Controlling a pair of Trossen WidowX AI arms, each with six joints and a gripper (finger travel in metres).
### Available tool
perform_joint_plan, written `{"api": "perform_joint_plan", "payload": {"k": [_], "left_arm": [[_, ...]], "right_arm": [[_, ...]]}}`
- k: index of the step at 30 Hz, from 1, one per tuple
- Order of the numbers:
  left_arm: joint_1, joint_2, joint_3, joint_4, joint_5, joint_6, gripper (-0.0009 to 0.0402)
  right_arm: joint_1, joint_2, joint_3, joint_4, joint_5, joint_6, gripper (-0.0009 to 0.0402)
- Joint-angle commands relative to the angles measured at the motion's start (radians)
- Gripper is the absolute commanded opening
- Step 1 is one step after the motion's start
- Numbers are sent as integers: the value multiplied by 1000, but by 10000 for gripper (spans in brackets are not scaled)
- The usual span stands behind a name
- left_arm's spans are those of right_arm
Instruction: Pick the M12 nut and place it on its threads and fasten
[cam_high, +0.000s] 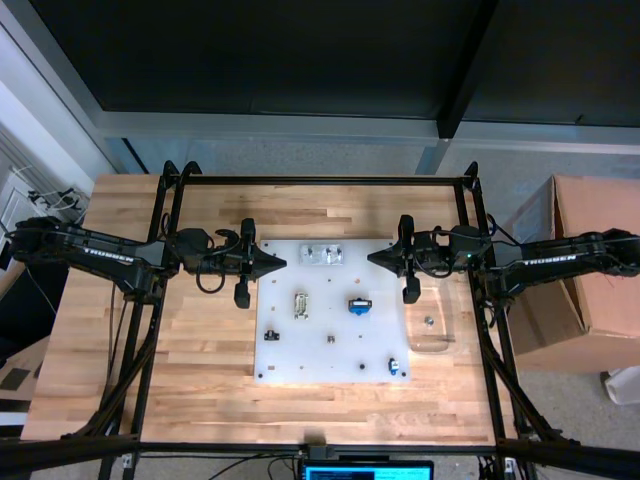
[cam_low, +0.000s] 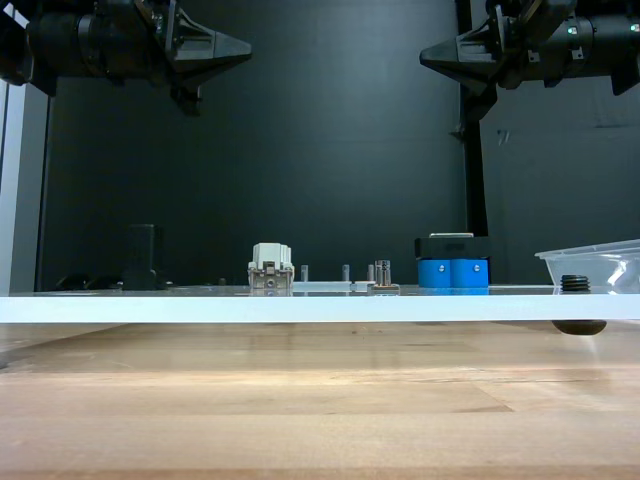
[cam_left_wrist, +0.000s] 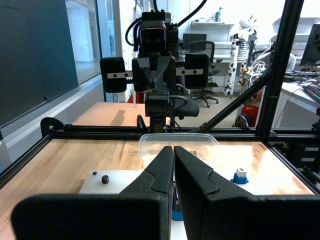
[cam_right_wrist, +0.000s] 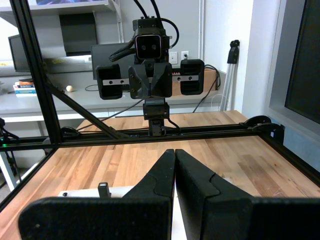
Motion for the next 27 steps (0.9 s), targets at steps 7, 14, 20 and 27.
{"api": "perform_joint_plan", "payload": {"k": [7,14,20,27], "left_arm": [[0,0,0,1,0,0,0],[0,0,0,0,0,0,0],[0,0,0,0,0,0,0],[0,0,0,1,0,0,0]], "right_arm": [[26,5,23,-257,-9,116,0],[81,21,182,-815,-19,103,0],[122,68,276,-1164,-19,106,0],[164,167,392,-1496,-28,136,0]]}}
